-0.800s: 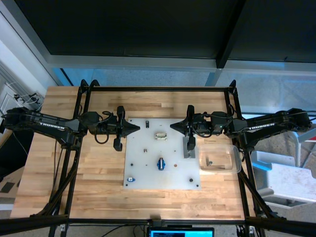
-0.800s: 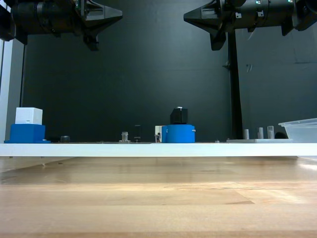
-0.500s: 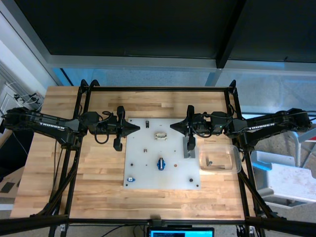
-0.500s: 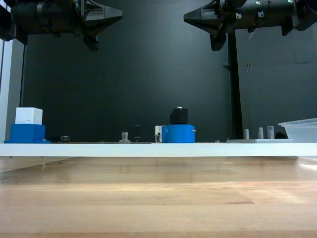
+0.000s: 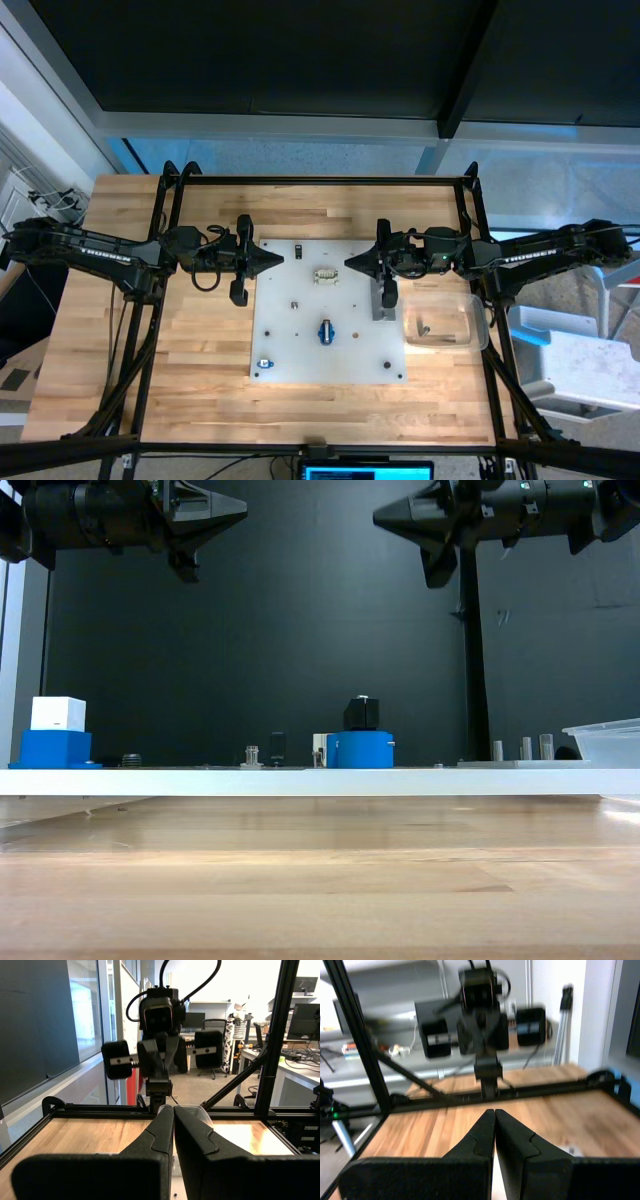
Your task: Pick the 16mm cylinder and place it in the taskboard
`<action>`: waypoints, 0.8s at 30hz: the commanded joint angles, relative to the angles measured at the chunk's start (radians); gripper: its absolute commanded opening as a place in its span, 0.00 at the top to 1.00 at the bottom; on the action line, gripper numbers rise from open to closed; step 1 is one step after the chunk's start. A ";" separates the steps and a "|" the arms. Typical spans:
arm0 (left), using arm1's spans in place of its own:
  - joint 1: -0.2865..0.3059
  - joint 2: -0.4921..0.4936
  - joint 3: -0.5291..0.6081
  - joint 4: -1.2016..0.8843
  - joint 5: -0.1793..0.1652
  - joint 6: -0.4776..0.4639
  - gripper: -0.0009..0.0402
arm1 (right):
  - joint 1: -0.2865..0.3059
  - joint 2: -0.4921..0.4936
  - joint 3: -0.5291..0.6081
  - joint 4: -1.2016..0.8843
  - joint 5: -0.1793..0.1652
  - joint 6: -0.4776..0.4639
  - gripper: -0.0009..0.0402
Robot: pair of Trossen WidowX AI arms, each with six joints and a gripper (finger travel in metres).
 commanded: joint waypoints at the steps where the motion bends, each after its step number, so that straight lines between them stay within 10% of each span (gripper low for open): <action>1: 0.000 0.000 0.000 0.000 0.000 0.000 0.98 | 0.002 -0.003 0.032 -0.127 0.000 0.007 0.98; 24: 0.000 0.000 0.000 0.000 0.000 0.000 0.98 | 0.048 -0.002 0.354 -1.112 -0.014 0.028 0.98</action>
